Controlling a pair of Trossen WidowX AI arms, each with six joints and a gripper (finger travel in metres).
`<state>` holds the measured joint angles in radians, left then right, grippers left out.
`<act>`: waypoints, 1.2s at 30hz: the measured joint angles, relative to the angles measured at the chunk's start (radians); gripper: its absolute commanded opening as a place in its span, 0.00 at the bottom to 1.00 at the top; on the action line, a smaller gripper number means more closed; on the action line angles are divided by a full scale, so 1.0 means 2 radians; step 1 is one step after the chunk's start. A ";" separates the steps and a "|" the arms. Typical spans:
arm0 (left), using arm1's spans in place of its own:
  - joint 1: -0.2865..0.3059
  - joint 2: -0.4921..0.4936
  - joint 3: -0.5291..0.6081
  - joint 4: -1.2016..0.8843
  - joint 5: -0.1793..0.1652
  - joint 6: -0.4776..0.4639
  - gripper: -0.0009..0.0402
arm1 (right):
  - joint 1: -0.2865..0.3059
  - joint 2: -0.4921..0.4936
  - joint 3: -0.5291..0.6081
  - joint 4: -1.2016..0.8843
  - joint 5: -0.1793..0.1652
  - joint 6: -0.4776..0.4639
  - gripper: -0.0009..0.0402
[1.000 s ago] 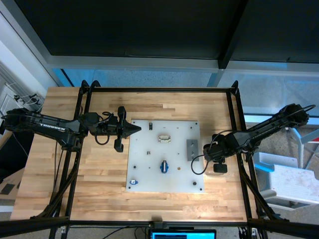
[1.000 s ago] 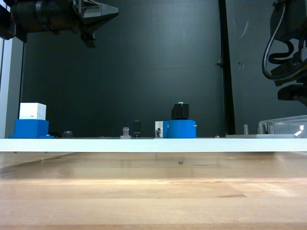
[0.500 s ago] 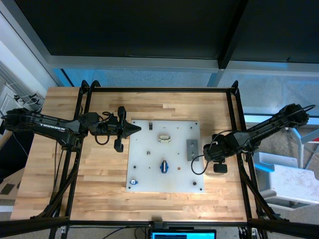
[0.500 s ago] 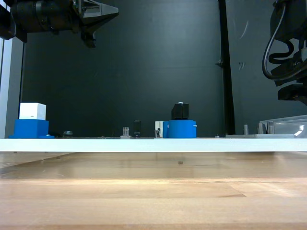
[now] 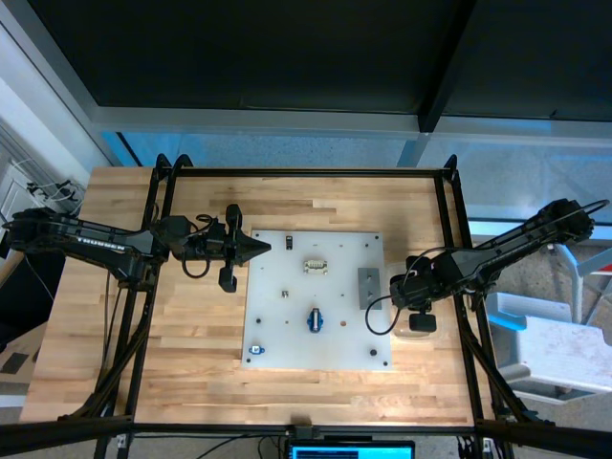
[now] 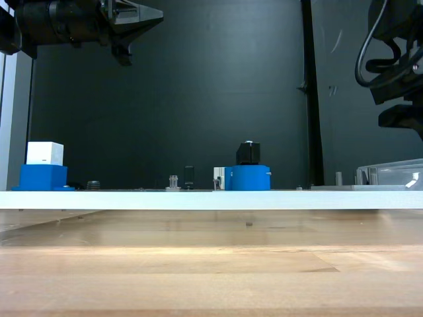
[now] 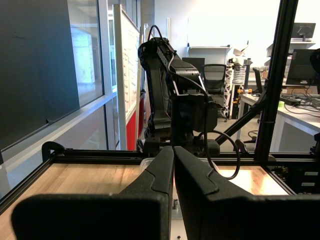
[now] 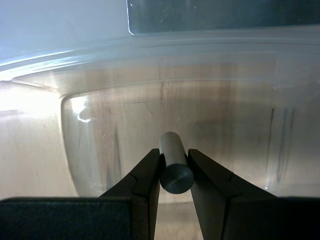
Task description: Pick the 16mm cylinder and place it in the taskboard
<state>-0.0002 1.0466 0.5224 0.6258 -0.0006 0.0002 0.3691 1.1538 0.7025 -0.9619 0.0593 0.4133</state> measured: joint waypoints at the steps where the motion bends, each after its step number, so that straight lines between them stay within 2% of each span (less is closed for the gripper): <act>1: 0.000 0.000 0.000 0.000 0.000 0.000 0.02 | 0.000 -0.001 0.004 -0.006 0.000 0.000 0.17; 23: 0.000 0.000 0.000 0.000 0.000 0.000 0.02 | 0.000 -0.010 0.126 -0.134 -0.001 -0.004 0.16; 36: 0.000 0.000 0.000 0.000 0.000 0.000 0.02 | 0.000 -0.010 0.130 -0.134 -0.002 -0.003 0.16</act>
<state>-0.0002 1.0470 0.5224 0.6254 -0.0006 -0.0002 0.3687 1.1343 0.9615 -1.2304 0.0563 0.4068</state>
